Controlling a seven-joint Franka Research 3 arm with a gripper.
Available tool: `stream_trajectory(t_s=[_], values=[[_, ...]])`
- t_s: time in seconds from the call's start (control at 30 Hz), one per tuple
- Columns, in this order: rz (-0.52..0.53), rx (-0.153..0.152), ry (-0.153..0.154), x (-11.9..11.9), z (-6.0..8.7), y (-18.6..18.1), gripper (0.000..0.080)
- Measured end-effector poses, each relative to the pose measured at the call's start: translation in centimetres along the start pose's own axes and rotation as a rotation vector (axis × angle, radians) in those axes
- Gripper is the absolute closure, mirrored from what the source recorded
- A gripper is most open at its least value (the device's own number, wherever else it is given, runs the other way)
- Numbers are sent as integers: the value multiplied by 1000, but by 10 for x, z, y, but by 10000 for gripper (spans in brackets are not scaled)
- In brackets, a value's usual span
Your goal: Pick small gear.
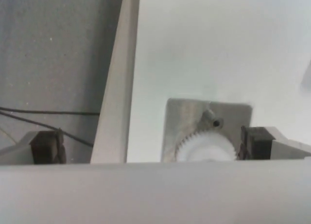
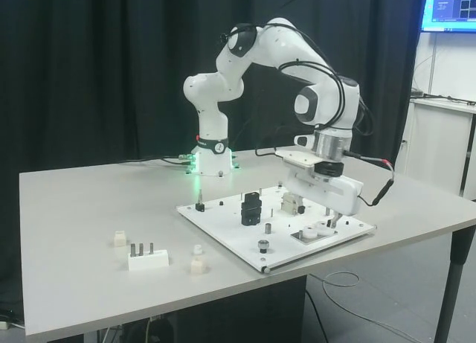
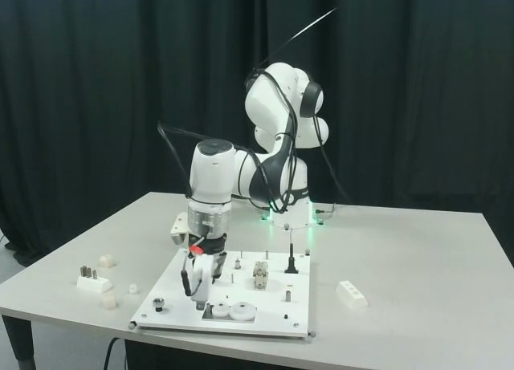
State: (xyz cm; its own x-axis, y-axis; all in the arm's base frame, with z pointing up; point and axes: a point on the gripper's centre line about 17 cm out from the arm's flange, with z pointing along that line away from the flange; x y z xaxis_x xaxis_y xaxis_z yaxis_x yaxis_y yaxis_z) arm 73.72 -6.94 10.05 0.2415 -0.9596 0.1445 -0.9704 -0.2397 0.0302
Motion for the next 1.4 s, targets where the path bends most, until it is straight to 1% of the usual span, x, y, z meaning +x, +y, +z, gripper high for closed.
stream_trajectory(t_s=[0.2,0.33,0.63,0.93,1.1,1.27,1.4], values=[[-15,-13,23,8,-5,2,3],[-20,-18,30,12,-8,2,3],[-30,-19,42,20,-15,0,3],[-64,-22,63,30,-19,-1,3],[-109,-26,67,38,-21,1,3],[-167,-34,61,47,-24,5,3],[-206,-48,54,57,-26,13,3]])
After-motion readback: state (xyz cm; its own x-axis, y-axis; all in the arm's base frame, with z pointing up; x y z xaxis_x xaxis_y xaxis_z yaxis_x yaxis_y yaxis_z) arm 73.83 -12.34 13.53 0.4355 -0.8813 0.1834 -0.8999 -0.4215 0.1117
